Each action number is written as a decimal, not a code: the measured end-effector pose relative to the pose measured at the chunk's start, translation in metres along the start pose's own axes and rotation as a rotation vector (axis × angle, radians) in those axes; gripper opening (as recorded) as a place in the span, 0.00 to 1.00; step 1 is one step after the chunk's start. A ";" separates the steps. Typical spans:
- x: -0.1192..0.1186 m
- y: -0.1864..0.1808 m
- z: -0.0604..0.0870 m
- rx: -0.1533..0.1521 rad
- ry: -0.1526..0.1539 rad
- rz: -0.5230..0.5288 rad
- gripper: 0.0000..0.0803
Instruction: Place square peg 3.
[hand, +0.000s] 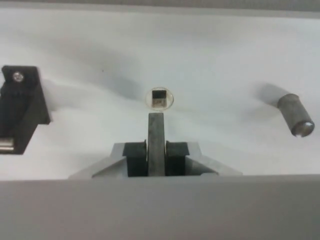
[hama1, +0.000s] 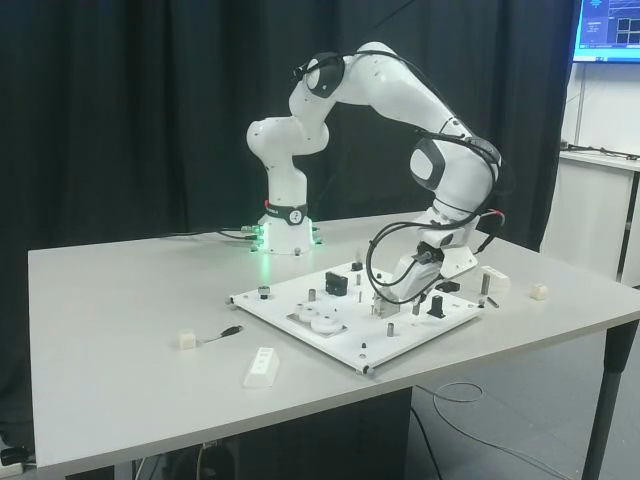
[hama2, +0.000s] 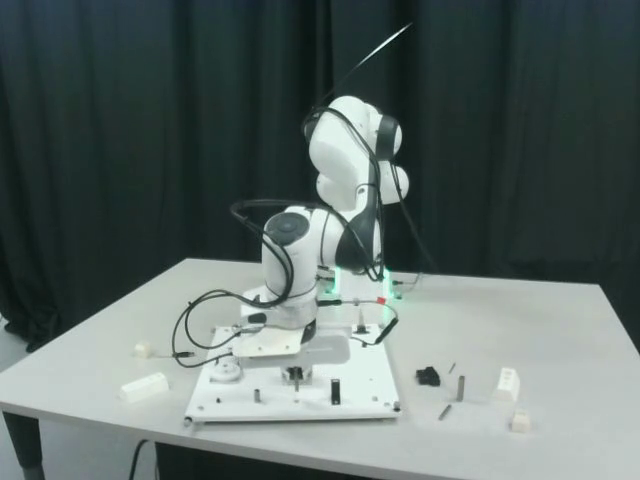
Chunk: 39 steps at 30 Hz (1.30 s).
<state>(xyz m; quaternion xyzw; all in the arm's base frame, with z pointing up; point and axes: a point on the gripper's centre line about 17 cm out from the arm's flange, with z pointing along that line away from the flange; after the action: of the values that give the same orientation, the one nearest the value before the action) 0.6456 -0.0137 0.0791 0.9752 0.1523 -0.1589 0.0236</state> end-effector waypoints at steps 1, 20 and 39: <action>0.000 0.000 -0.001 0.000 -0.001 0.001 0.10; 0.001 0.001 -0.007 -0.002 0.002 0.006 0.10; -0.008 0.039 -0.011 -0.066 -0.008 0.018 0.10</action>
<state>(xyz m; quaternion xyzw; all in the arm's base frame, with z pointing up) 0.6533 -0.0519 0.0920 0.9745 0.1488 -0.1577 0.0576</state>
